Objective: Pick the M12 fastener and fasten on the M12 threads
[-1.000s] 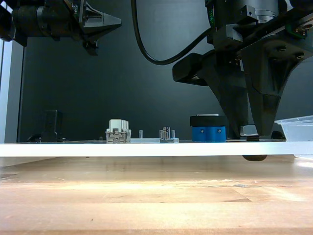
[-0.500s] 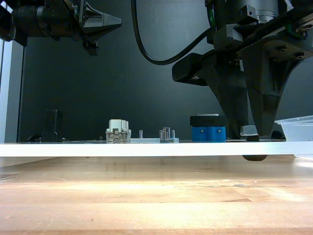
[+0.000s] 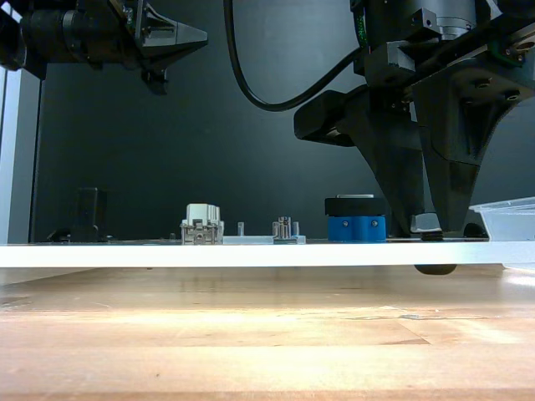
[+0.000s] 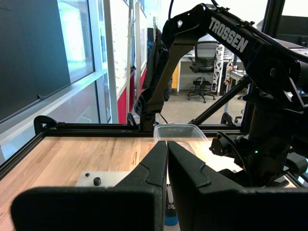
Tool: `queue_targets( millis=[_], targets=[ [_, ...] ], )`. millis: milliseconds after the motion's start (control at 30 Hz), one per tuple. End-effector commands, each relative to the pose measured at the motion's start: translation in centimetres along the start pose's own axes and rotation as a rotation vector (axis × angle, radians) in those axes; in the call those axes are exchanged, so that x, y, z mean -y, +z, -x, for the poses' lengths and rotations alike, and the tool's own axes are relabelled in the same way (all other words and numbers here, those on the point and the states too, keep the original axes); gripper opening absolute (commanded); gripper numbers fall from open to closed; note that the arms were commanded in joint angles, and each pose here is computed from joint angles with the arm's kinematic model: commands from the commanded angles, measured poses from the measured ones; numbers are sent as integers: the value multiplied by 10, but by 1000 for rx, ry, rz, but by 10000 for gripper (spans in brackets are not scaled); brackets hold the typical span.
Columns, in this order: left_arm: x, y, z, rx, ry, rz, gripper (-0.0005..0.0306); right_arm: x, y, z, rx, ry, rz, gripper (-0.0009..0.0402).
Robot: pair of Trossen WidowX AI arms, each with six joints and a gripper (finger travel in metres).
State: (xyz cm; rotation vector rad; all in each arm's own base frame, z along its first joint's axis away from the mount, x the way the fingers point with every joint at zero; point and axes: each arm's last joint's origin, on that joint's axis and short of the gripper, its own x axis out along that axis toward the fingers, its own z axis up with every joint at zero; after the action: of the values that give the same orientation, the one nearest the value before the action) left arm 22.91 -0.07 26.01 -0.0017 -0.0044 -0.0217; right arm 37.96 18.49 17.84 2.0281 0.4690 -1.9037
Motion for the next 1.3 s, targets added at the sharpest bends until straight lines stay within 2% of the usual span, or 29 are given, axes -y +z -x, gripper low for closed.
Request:
queue_targets(
  millis=[33, 267, 500, 667, 833, 867, 967, 1000, 1100, 1200, 1300],
  targets=[
    [0, 0, 0, 0, 0, 0, 0, 0, 0, 1, -5, -6, -1, 45],
    [0, 0, 0, 0, 0, 0, 0, 2, -2, 4, -18, -8, -2, 106],
    [0, 0, 0, 1, 0, 0, 0, 4, -2, 8, -29, -9, 5, 151],
    [0, 0, 0, 0, 0, 0, 0, 5, 0, 21, -63, -10, 9, 177],
    [0, 0, 0, 0, 0, 0, 0, 5, 5, 46, -124, -8, 16, 186],
    [0, 0, 0, 0, 0, 0, 0, 5, 6, 50, -134, -7, 37, 185],
    [0, 0, 0, 0, 0, 0, 0, 5, 10, 60, -139, 4, 181, 184],
    [0, 0, 0, 0, 0, 0, 0, 4, 13, 62, -130, 17, 253, 183],
    [0, 0, 0, 0, 0, 0, 0, 4, 20, 66, -76, 20, 459, 183],
    [0, 0, 0, 0, 0, 0, 0, 4, 26, 66, -17, 11, 744, 183],
    [0, 0, 0, 0, 0, 0, 0, 2, 29, 66, 40, 44, 1078, 183]
  ],
)
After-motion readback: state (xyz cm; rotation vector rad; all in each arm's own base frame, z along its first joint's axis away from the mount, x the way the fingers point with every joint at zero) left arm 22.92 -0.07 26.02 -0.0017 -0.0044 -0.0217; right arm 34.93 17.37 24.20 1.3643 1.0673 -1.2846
